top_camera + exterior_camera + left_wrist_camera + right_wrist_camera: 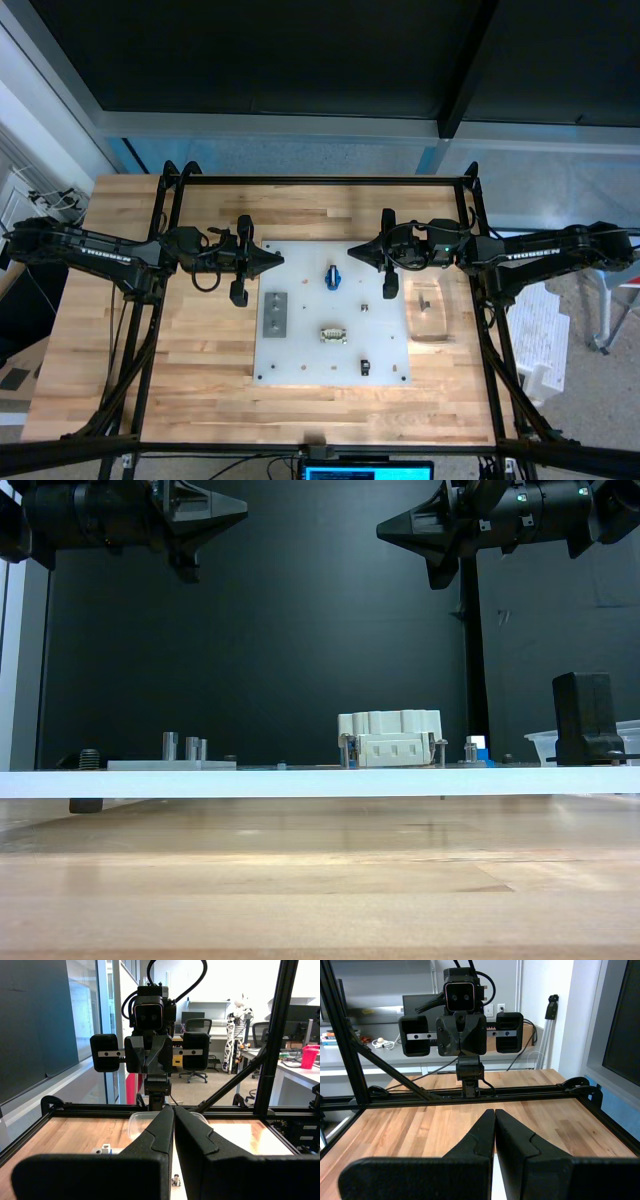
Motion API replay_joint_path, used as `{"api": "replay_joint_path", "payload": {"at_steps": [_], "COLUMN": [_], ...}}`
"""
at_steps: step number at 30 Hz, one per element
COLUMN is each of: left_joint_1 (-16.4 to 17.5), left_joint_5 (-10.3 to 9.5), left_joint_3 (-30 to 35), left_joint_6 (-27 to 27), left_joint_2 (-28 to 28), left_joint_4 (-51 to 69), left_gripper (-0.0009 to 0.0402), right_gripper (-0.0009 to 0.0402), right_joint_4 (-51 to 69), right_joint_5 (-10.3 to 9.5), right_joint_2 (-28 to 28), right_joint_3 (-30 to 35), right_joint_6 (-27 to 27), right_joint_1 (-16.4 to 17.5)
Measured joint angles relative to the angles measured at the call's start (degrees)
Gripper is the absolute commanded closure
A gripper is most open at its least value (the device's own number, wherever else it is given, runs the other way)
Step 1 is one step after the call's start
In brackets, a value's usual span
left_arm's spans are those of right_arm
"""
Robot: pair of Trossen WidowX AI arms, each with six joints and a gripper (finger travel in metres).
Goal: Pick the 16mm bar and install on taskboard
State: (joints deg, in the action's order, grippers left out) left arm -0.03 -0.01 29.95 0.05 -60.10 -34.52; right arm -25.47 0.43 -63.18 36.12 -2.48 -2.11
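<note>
I find the left gripper (173, 1107) and right gripper (494, 1110) both pinched together on nothing, raised over the far edge of the large white square taskboard (300, 350). A tiny dark grey rod, probably the 16mm bar (424, 303), lies in the clear plastic tray (440, 330) and is hard to resolve. The left arm (95, 255) and right arm (530, 257) read "TROSSEN".

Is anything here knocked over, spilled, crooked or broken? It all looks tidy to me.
Nothing stands out. The taskboard lies flat and square on the table. The left gripper and right gripper hang shut above its far edge, tips facing each other. A small dark rod lies in the clear tray beside the board.
</note>
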Motion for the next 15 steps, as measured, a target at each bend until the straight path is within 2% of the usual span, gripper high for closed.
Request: {"api": "replay_joint_path", "payload": {"at_steps": [4, 15], "left_joint_1": [0.02, 0.02], "left_joint_5": [0.00, 0.00], "left_joint_3": [-0.02, 0.00], "left_joint_6": [0.00, 0.00], "left_joint_2": [0.00, 0.02], "left_joint_4": [0.00, -0.02], "left_gripper": [0.0393, 0.0393], "right_gripper": [0.0393, 0.0393], "right_joint_4": [-3.58, -3.45], "right_joint_5": [-0.26, -0.48], "right_joint_2": [0.02, 0.02], "right_joint_3": [0.00, 0.04], "right_joint_6": [1.81, 1.90], "right_joint_1": [0.11, 0.11]}}
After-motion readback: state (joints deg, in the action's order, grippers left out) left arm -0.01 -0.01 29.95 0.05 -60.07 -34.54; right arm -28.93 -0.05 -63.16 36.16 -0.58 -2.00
